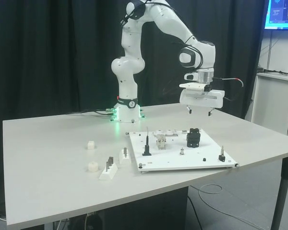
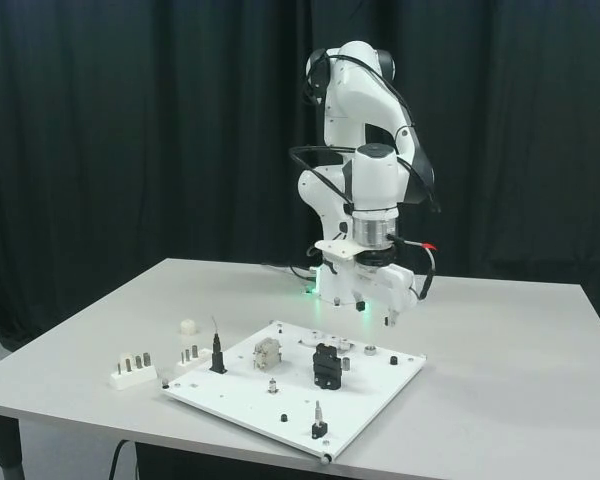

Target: Pick bolt 4.

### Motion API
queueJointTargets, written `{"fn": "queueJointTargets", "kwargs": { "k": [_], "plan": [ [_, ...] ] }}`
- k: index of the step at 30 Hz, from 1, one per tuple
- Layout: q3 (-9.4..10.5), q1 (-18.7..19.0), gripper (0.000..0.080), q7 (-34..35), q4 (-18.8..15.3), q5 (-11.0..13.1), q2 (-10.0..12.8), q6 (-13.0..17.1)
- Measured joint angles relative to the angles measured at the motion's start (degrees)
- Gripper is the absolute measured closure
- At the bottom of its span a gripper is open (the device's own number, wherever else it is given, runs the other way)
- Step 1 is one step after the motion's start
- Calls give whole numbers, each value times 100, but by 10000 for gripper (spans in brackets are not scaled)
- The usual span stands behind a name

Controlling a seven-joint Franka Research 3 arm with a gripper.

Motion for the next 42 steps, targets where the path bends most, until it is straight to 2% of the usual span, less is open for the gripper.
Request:
{"fn": "queueJointTargets", "kwargs": {
  "k": [8, 14, 25, 32, 37, 42],
  "plan": [
    [-1, -42, 3, -592, 0, -133, -53, -90],
    [-1, -42, 3, -1269, 0, -172, -113, -229],
    [59, 2, 3, -2733, -9, -420, -282, -544],
    [207, 39, 3, -3969, -83, -483, -365, -544],
    [324, 61, 3, -4380, -157, -483, -386, -512],
    [453, 63, 3, -4714, -327, -483, -391, -345]
  ]
}}
